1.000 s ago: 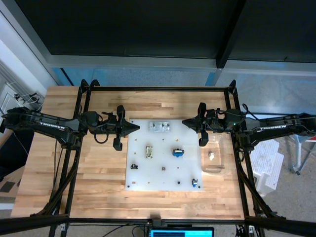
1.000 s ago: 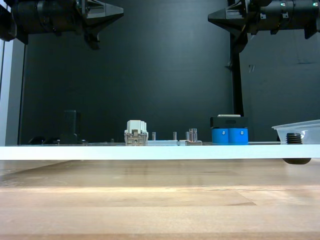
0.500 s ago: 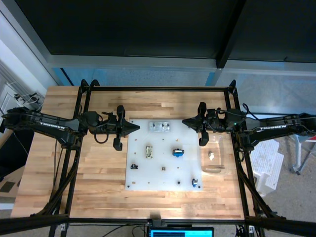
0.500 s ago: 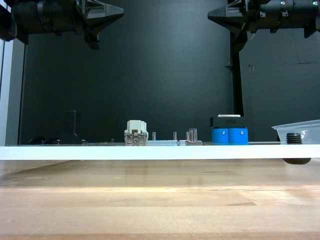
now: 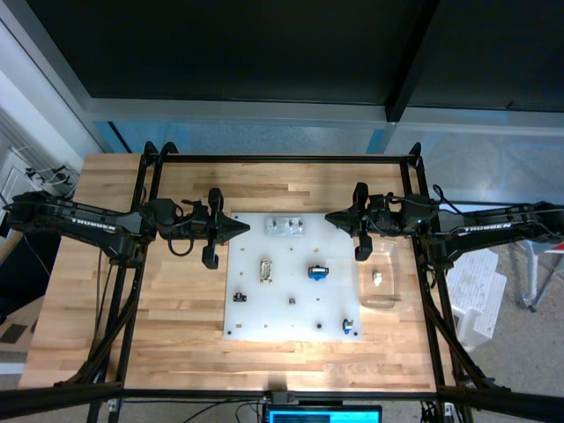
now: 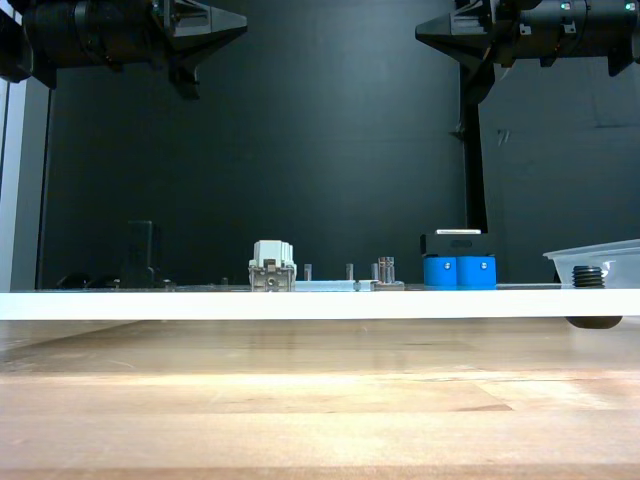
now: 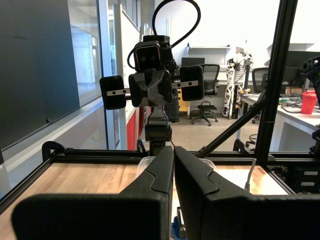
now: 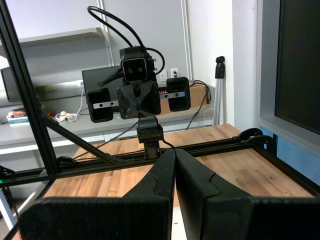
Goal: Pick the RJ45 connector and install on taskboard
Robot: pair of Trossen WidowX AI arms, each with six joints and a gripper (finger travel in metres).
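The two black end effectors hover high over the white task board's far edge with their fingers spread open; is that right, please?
No, the fingers are shut. The wrist views show the black left end effector and black right end effector with fingers pressed together. Both hover high over the far edge of the white task board.

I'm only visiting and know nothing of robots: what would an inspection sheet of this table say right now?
Surface: wooden table with a white board on it.
Job's things: blue jack at the board's near right corner; clear tray beside the board, holding a white block; where the connector is, cannot tell.
Clutter: nothing seen.
Grippers: left gripper and right gripper both shut, empty, held high near the board's far corners.
Cables: black cable looped under the left arm; grey cable not seen.
Surroundings: black frame around the table; screen at the near edge.
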